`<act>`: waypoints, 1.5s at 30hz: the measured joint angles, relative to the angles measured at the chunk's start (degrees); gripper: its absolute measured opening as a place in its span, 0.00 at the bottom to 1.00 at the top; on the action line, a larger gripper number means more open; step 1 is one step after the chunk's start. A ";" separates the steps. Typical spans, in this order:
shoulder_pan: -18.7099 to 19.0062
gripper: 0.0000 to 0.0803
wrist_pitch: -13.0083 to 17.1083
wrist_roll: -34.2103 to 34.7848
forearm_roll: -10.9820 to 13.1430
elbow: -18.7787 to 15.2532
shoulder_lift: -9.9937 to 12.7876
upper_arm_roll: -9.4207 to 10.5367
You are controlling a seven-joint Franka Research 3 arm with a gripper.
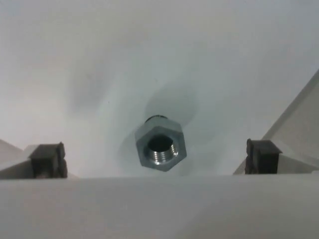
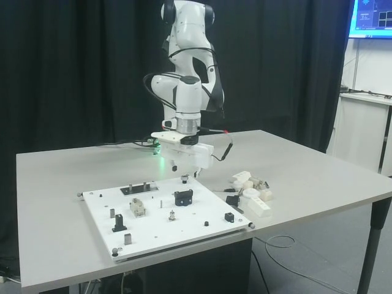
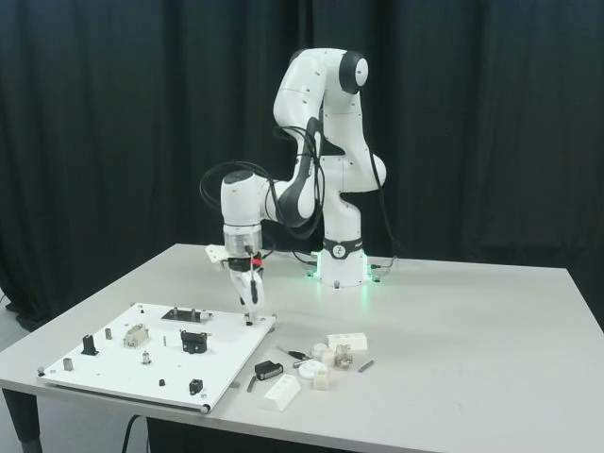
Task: Remove bolt 4.
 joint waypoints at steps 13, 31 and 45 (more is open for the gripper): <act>0.02 1.00 0.23 -2.97 0.00 -0.15 1.63 0.04; 0.04 1.00 3.05 -8.45 6.07 -0.59 2.98 0.48; -0.04 1.00 4.79 -18.73 13.51 -0.64 5.30 0.14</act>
